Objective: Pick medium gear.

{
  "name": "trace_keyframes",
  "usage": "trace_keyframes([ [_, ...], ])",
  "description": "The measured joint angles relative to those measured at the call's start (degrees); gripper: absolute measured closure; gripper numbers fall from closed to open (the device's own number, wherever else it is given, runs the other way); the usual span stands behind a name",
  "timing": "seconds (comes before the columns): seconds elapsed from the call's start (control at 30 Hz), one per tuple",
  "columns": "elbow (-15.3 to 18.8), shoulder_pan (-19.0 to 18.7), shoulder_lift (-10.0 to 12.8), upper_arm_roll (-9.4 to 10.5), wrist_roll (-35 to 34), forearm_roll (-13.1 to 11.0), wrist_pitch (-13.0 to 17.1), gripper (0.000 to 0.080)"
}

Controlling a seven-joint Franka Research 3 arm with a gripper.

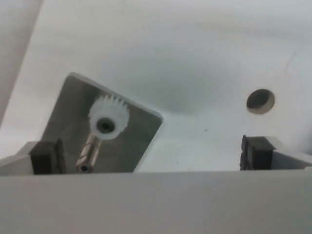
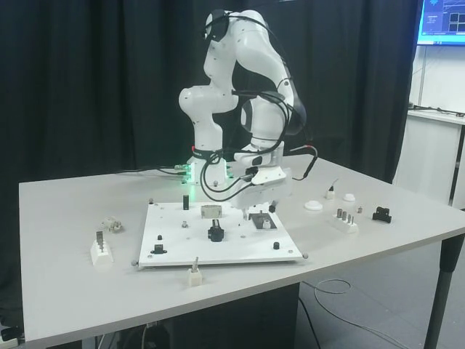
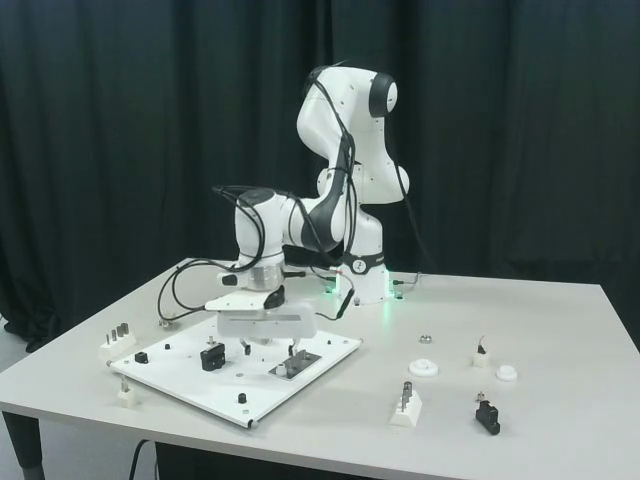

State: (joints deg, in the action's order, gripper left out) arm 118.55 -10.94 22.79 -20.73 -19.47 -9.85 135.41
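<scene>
Grey table (image 2: 65, 218), white board (image 2: 182, 240), black curtain (image 2: 87, 80)

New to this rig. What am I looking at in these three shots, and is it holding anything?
It is a white robot arm bolted to a grey table. Two pictures come from cameras in the room; the third looks down from the arm's wrist past its gripper. On the table lies a white board with small fixtures, and loose small parts sit around it. In the wrist picture a white gear sits on a metal pin on a grey plate. The jaws stand open on either side, holding nothing; the gear is off towards one finger, not centred.
</scene>
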Motion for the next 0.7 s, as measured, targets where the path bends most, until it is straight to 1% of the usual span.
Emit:
trace_keyframes([
  [0.27, 0.0, -0.2, -0.8, 0.0, -0.1, 0.0, -0.9, 0.0003],
  [0.7, 0.0, -0.4, -1.0, 0.0, -0.1, 0.0, -0.9, 0.0003],
])
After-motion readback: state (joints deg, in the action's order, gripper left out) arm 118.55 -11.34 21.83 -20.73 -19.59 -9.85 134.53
